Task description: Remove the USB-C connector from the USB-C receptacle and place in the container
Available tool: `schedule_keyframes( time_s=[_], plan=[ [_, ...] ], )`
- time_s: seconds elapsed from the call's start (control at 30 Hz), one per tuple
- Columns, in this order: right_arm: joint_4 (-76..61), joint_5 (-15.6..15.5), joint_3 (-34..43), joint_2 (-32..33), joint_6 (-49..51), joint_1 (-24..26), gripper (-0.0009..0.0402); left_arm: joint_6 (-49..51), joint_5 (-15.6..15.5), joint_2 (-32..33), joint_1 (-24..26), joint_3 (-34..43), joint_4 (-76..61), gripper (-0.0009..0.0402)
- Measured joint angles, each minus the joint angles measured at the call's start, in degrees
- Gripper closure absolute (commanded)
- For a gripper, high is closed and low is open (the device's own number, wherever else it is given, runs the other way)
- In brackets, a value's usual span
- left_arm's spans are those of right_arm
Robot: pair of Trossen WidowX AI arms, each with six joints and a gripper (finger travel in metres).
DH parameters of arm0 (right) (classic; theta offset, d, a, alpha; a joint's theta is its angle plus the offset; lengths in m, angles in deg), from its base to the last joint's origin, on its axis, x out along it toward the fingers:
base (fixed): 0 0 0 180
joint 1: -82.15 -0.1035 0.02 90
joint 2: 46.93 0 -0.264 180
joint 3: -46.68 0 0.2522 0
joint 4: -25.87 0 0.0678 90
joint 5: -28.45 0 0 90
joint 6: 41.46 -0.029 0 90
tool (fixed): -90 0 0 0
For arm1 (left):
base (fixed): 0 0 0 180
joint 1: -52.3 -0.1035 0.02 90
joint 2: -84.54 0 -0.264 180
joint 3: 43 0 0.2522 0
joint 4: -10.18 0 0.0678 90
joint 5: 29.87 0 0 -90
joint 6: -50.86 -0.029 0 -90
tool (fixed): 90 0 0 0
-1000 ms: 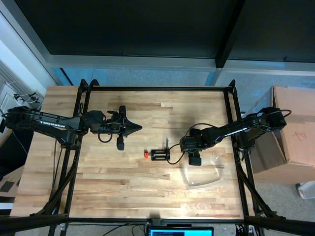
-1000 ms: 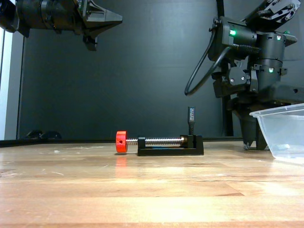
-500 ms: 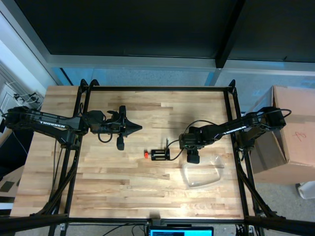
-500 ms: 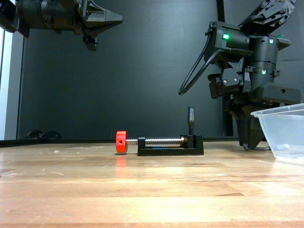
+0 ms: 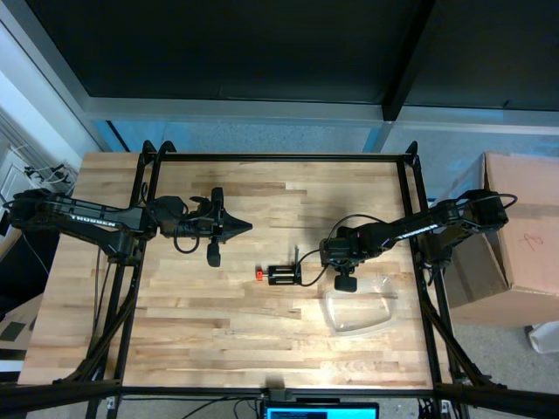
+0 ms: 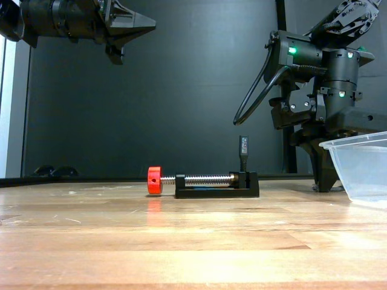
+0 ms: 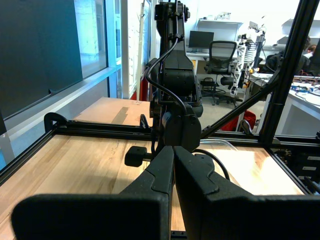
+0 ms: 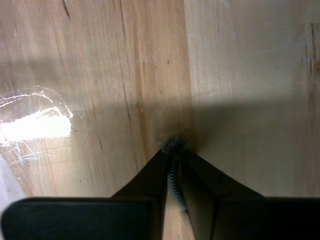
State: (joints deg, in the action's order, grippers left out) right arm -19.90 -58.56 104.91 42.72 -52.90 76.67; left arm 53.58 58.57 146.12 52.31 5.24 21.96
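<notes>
Jaws clenched on nothing, the left gripper (image 6: pixel 151 25) hung high over the table's left side. At centre, the USB-C connector (image 6: pixel 243 147) stood upright, unmoved and seated in the USB-C receptacle (image 6: pixel 245 176) on the black clamp (image 6: pixel 211 184), so removal had evidently not begun. The right gripper (image 6: pixel 325 186), jaws pressed together low at the tabletop, had edged rightward, just beside the container (image 6: pixel 354 145), which looked empty.
</notes>
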Motion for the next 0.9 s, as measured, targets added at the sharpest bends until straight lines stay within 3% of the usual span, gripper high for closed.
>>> schedule_keyframes(
  time_s=[0.47,0.9],
  plan=[
    [-2.73,-0.07,1.20,-0.44,-0.02,-0.02,0.0394,0.00,-0.02,0.00,0.00,0.02,0.00,0.0393],
    [-15.41,-0.11,9.09,-5.70,-5.07,-1.99,0.0394,0.00,0.00,0.00,0.00,0.00,0.02,0.0393]
  ],
)
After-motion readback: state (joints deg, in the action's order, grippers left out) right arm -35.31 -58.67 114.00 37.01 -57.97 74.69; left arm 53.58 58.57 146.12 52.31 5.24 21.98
